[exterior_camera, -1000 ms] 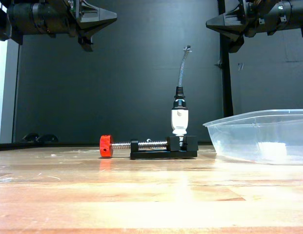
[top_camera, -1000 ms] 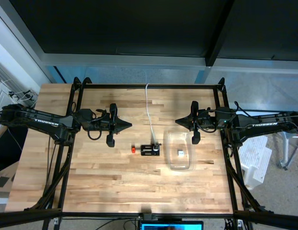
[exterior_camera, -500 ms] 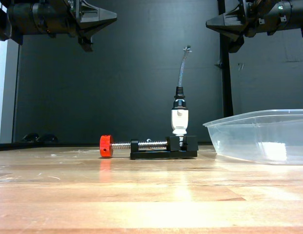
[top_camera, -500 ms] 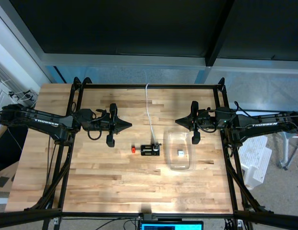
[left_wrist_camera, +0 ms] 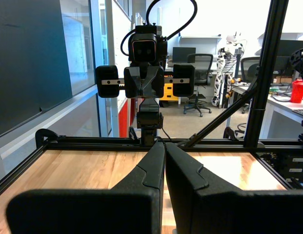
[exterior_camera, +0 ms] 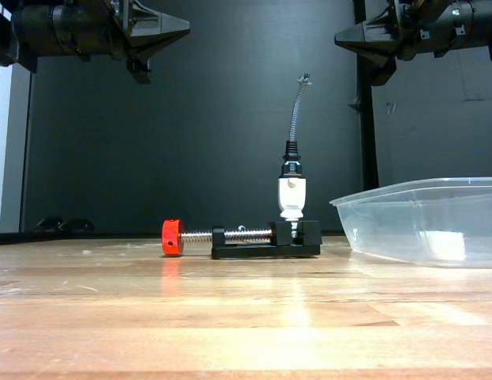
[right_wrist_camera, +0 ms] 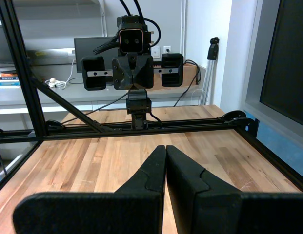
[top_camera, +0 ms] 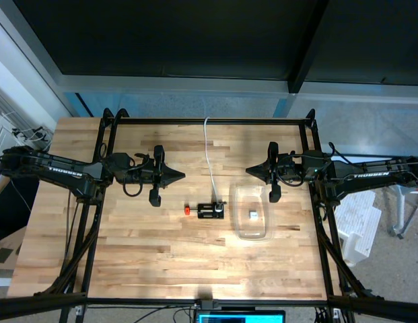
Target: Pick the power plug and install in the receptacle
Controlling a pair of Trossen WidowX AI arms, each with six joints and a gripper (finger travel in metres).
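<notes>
The receptacle (exterior_camera: pixel 291 194) is a small white socket standing upright in the black mini vise (exterior_camera: pixel 265 237), and its thin white cable (top_camera: pixel 209 151) runs to the table's far edge. In the high view the vise (top_camera: pixel 211 210) sits mid-table. The power plug is out of view. My left gripper (top_camera: pixel 182 176) hovers high, up and left of the vise, shut and empty; its fingertips (left_wrist_camera: pixel 158 151) touch. My right gripper (top_camera: pixel 248 170) hovers high to the vise's upper right, shut and empty as well, fingertips (right_wrist_camera: pixel 160 155) pressed together. In the low view the left gripper (exterior_camera: pixel 186 30) and right gripper (exterior_camera: pixel 337 36) hang well above the table.
A clear plastic tray (top_camera: pixel 238 225) lies right of the vise, under the right gripper, with a small white cube (top_camera: pixel 253 214) inside. The vise's red knob (top_camera: pixel 187 210) points left. A black frame (top_camera: pixel 209 122) borders the wooden table.
</notes>
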